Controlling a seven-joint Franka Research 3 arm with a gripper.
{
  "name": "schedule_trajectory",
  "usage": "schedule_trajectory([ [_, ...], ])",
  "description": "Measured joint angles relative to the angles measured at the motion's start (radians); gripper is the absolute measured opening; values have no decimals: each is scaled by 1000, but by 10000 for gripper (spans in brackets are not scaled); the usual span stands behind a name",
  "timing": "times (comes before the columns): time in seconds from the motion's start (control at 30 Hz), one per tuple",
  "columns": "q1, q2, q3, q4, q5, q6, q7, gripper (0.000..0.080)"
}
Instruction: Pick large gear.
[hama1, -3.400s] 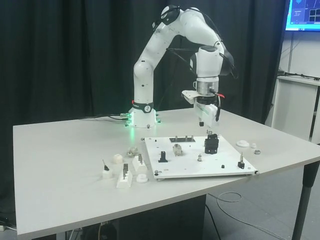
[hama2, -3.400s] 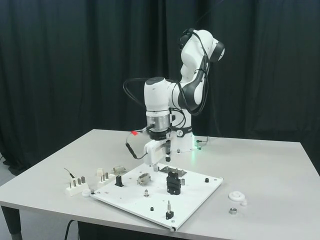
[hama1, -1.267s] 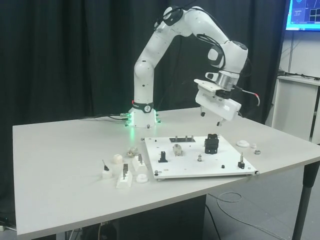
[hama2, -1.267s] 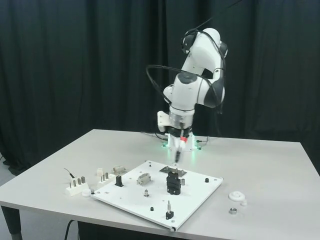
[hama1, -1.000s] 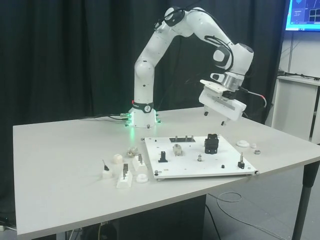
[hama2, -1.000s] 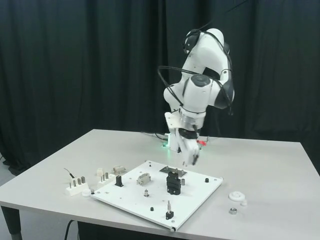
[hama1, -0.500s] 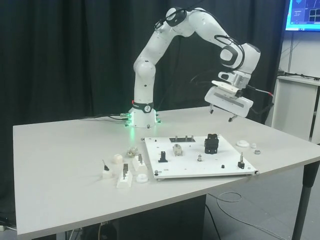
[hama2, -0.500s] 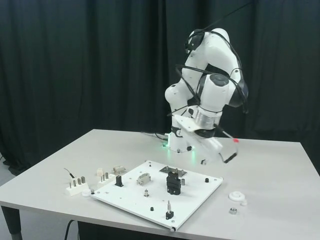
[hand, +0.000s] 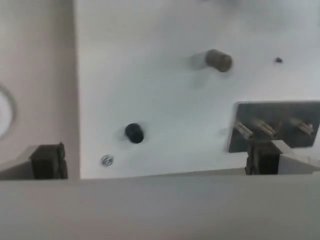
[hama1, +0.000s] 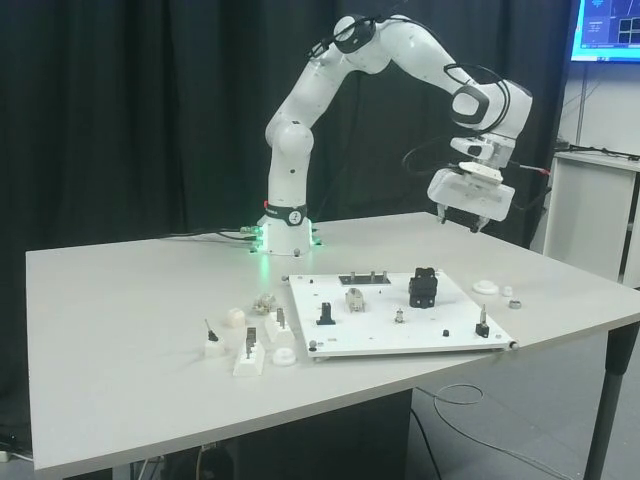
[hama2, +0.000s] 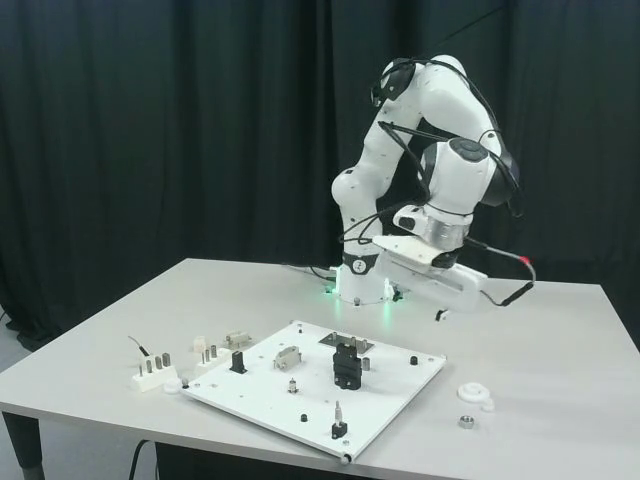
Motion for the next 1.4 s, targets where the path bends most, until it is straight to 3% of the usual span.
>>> schedule_trajectory([
  [0.3, 7, 1, 22, 30, 67, 9, -176, 800],
  [0.67, 2, 19, 85, 32, 162, 89, -306, 800],
  [1.03, 3, 54, 165, 32, 186, 154, -319, 800],
  [1.4, 4, 90, 207, 29, 233, 191, -288, 800],
])
